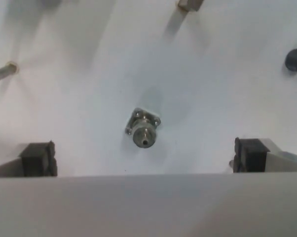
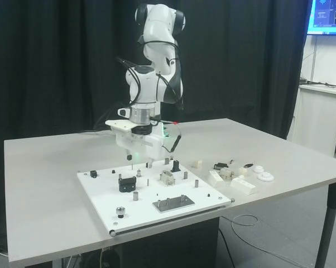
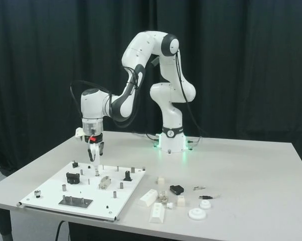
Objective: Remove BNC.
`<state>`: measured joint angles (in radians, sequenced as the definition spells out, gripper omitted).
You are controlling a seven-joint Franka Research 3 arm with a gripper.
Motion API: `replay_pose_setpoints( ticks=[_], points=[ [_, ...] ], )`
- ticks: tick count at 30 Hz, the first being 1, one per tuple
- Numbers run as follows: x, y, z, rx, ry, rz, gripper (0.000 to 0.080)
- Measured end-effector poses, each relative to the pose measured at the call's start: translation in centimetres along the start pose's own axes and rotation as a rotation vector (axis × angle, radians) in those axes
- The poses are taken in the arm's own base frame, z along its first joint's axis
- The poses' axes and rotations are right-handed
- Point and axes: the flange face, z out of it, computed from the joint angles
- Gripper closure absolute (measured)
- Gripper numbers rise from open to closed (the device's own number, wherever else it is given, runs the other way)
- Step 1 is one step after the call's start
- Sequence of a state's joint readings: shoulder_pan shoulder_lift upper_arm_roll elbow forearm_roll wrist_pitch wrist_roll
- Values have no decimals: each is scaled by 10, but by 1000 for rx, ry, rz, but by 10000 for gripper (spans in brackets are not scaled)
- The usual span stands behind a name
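White board (image 1: 79, 118), one BNC (image 1: 144, 132)

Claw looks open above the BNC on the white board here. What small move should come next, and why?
Probably a straight descent. In the wrist view the BNC connector stands upright on the white board, roughly midway between the open claw fingers, with a clear gap on each side. The claw hangs above it, not touching, so lowering should come before closing.
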<state>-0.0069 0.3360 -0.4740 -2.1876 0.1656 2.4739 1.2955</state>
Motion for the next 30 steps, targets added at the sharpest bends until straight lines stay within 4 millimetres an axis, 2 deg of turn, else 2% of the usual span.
replay_pose_setpoints(
  ticks=[17, 30],
  points=[
    [4, -1, 25, 35, -25, -86, 3],
    [5, 2, 30, 37, -33, -76, 3]
  ],
)
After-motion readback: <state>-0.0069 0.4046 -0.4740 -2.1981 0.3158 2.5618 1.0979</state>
